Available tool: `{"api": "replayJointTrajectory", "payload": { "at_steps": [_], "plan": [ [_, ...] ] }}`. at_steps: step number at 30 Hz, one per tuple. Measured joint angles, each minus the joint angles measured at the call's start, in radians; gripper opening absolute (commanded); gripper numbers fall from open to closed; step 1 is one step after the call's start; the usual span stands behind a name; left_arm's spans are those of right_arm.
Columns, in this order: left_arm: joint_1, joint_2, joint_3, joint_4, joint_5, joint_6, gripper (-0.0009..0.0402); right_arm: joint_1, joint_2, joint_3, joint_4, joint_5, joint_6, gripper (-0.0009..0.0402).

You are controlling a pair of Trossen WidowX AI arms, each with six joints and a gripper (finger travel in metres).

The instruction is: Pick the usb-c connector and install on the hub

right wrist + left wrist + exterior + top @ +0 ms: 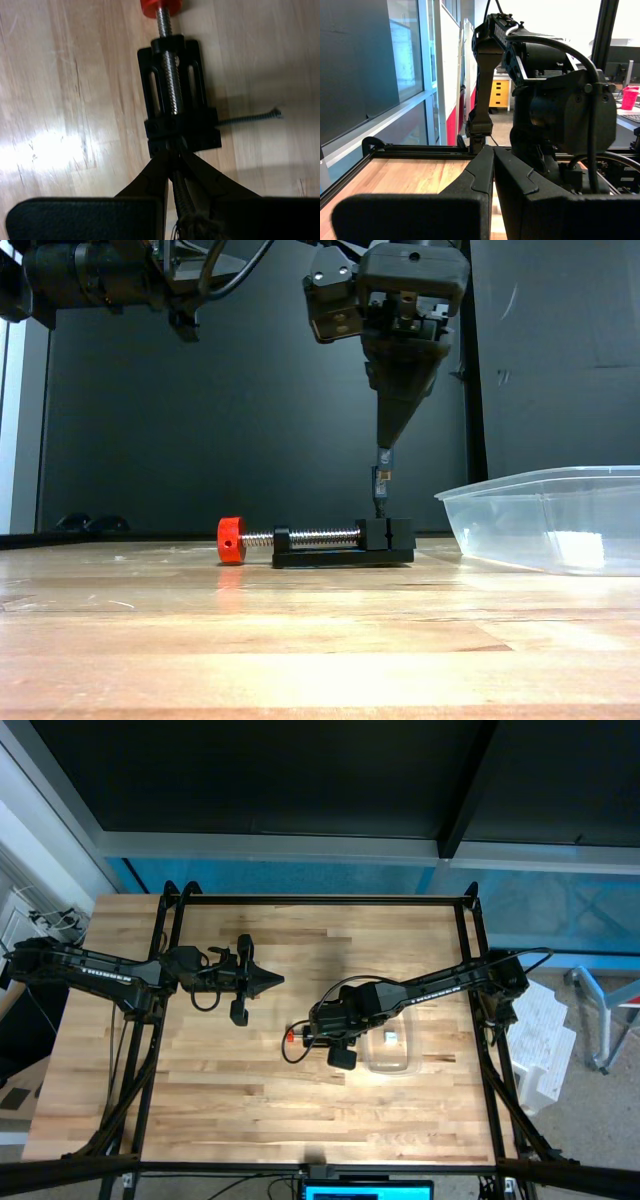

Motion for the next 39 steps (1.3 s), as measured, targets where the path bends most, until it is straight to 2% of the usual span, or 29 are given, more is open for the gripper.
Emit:
{"api": "replayJointTrajectory", "payload": {
  "at_steps": [8,19,39],
  "plan": [
    [0.000,0.000,0.000,0.000,0.000,0.000,0.0000,-0.001,0.064,0.057,0.003,-0.007,-0.015,0.0000],
    [0.000,0.000,0.000,0.000,0.000,0.000,0.0000,-0.002,0.101,0.059,0.011,-0.009,-0.026,0.0000],
    [0.000,0.000,0.000,0.000,0.000,0.000,0.0000,-0.002,0.112,0.057,0.019,-0.006,-0.032,0.0000]
  ]
}}
